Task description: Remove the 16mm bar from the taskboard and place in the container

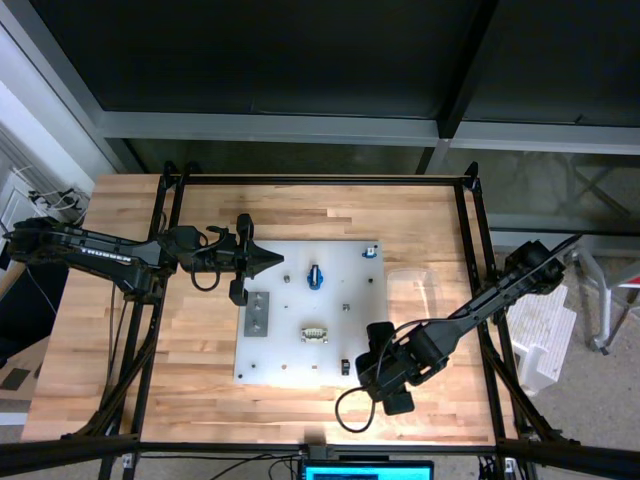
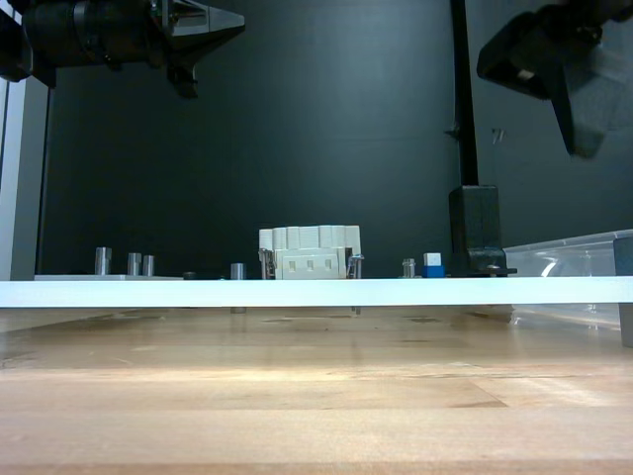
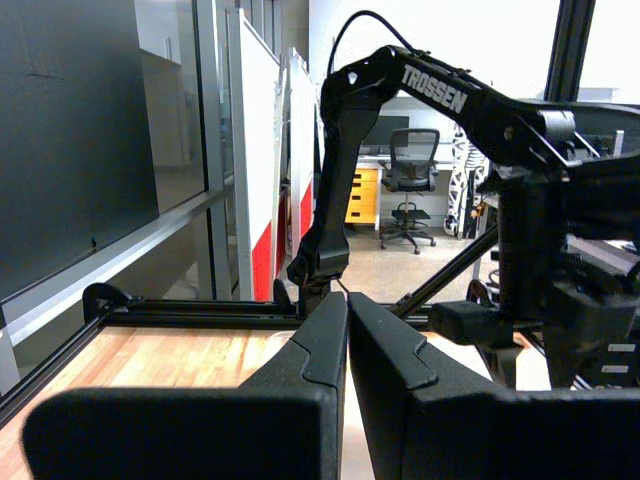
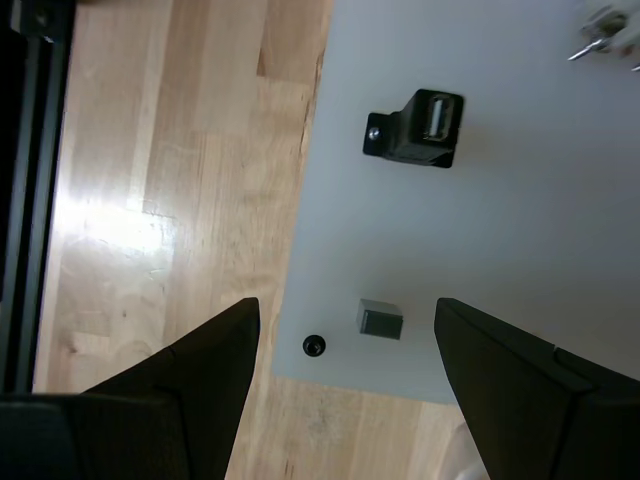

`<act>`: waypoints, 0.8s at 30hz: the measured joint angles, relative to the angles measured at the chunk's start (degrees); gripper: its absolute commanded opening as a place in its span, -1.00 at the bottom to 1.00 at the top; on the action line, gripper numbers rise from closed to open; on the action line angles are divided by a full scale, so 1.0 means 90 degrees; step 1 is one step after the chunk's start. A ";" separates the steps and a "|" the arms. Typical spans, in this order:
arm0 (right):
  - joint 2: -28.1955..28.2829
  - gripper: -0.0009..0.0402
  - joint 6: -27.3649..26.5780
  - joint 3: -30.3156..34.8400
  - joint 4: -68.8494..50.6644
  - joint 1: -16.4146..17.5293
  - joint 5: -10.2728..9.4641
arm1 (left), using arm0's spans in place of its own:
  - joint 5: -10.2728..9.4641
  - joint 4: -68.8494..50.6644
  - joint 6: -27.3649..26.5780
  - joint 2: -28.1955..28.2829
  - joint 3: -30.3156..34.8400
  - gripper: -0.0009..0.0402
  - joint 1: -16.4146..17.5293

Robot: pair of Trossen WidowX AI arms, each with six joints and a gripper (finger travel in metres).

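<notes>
Right tool (image 4: 347, 305) spread over the board's (image 1: 335, 335) near right corner, left tool (image 3: 347, 297) pressed together above its far left corner; approach step, bar likely among the pegs (image 2: 102, 260) in the grey block (image 1: 258, 315), so next reaching across there, tub (image 1: 432, 285) just right of the board.

A wooden tabletop (image 1: 300, 210) is enclosed by a black tubular frame (image 1: 320, 180). A grey beam (image 1: 270, 125) and dark panels (image 1: 250, 50) are located beyond it at 12 o'clock. In the left wrist view, white partitions with red lower sections (image 3: 262, 150), a yellow cabinet (image 3: 362, 195) and a black office chair (image 3: 412, 160) are shown on a pale floor (image 3: 400, 270).
</notes>
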 measured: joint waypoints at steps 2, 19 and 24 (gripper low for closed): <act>0.0097 0.24 -0.0002 0.0000 0.0012 0.0012 0.0005 | 0.0000 0.0000 0.0000 0.0000 0.0000 -0.96 0.0000; 0.0729 0.21 -0.0087 -0.0007 0.0389 0.0056 -0.0097 | 0.0000 0.0000 0.0000 0.0000 0.0000 -0.96 0.0000; 0.0831 0.10 -0.0126 -0.0019 0.0493 0.0061 -0.0168 | 0.0000 0.0000 0.0000 0.0000 0.0000 -0.96 0.0000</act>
